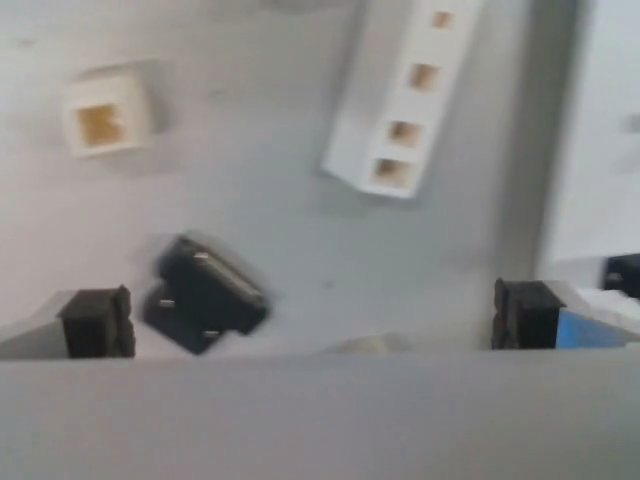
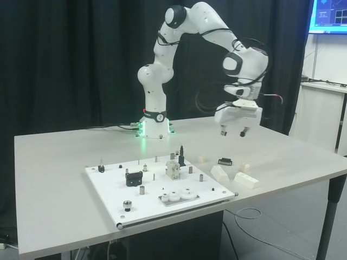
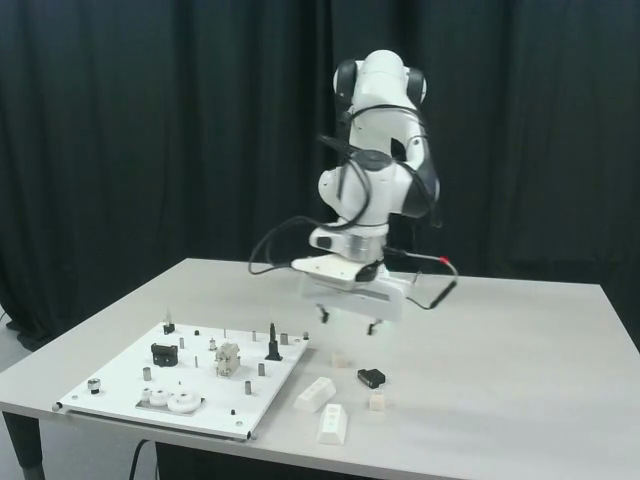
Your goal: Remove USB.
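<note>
Room backdrop: black curtain point(image 2: 70, 59) hung in vertical folds across the full rear, behind the table in both room views. Furniture: grey table point(image 2: 49, 157) on black legs point(image 2: 328, 216); a white cabinet point(image 2: 320, 111) stands at one side. Above the cabinet, a lit screen point(image 2: 329, 15) shows partly. Grey floor point(image 2: 271, 227) under the table, cable point(image 2: 246, 214) trailing across it

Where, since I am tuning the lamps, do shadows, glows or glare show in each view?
Wrist view: soft shadows lie beside the black plug and the long white block on the grey table. First room view: a green glow rings the arm's base, and a lit screen shines. Second room view: no glare, black curtain behind.
</note>
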`<state>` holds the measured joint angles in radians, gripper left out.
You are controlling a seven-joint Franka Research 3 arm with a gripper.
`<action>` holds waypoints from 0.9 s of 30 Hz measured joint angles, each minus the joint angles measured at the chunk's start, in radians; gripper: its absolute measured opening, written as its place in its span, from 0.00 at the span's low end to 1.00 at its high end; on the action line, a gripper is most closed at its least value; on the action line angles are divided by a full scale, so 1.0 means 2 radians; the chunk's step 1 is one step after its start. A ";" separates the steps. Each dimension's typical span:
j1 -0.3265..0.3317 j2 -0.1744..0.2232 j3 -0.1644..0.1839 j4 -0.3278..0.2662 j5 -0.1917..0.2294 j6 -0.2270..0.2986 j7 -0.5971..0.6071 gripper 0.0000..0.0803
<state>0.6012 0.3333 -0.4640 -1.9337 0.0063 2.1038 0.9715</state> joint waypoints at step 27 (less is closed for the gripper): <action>-0.137 -0.020 0.000 -0.022 0.000 0.006 -0.136 1.00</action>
<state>0.3276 0.2939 -0.4639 -1.9777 0.0061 2.1159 0.6986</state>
